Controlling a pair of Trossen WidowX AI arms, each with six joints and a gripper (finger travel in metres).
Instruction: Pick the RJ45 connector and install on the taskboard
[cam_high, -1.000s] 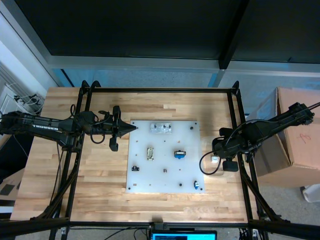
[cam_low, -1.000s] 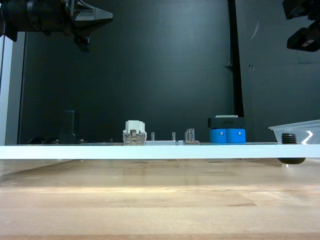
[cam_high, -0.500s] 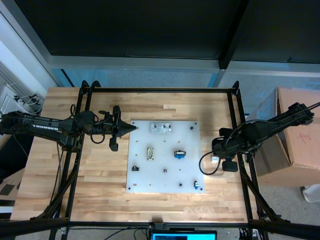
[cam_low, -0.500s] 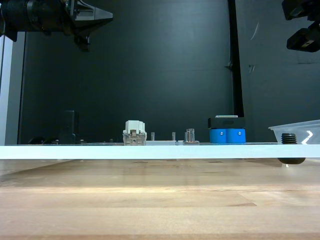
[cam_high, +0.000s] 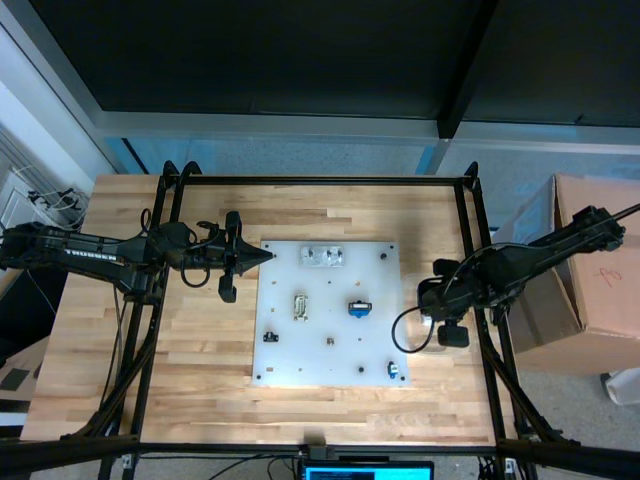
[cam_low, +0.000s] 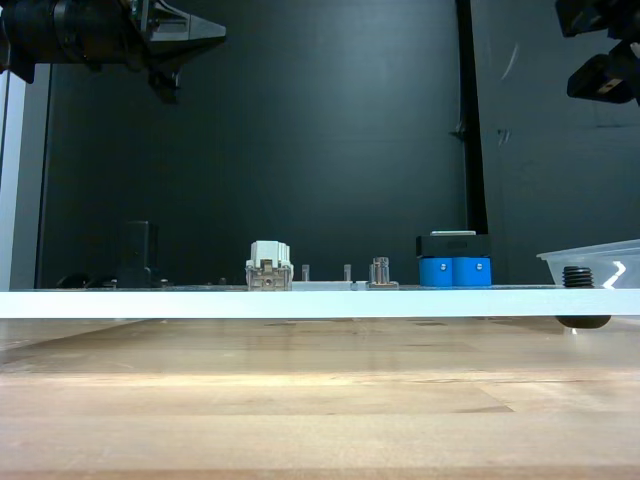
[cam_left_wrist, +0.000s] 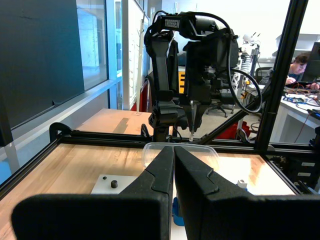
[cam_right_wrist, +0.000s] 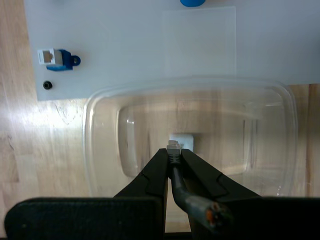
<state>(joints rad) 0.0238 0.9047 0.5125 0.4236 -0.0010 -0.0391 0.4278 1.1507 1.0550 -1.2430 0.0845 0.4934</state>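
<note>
My right end effector (cam_right_wrist: 173, 153) hangs just off the right edge of the taskboard (cam_high: 320, 345), high above the worktop (cam_high: 200, 350). Its fingers (cam_right_wrist: 160, 165) are pinching the RJ45 connector (cam_right_wrist: 173, 145) by its short cable (cam_right_wrist: 192, 202), just behind the plug. The plug sticks out past the fingertips and points down. It is up in the air, clear of the taskboard. Under it is a clear plastic tray (cam_right_wrist: 100, 150) that sits right at the taskboard's right edge. A small white thing (cam_right_wrist: 185, 139) lies in the tray below the plug. A blue RJ45 socket (cam_right_wrist: 56, 58) stands on the taskboard near its near right corner, well apart from the plug.

My left end effector (cam_high: 265, 257) is at the left edge of the taskboard, near its far corner. It lies level, high above the taskboard. Its fingers (cam_left_wrist: 160, 170) are pressed together.
</note>
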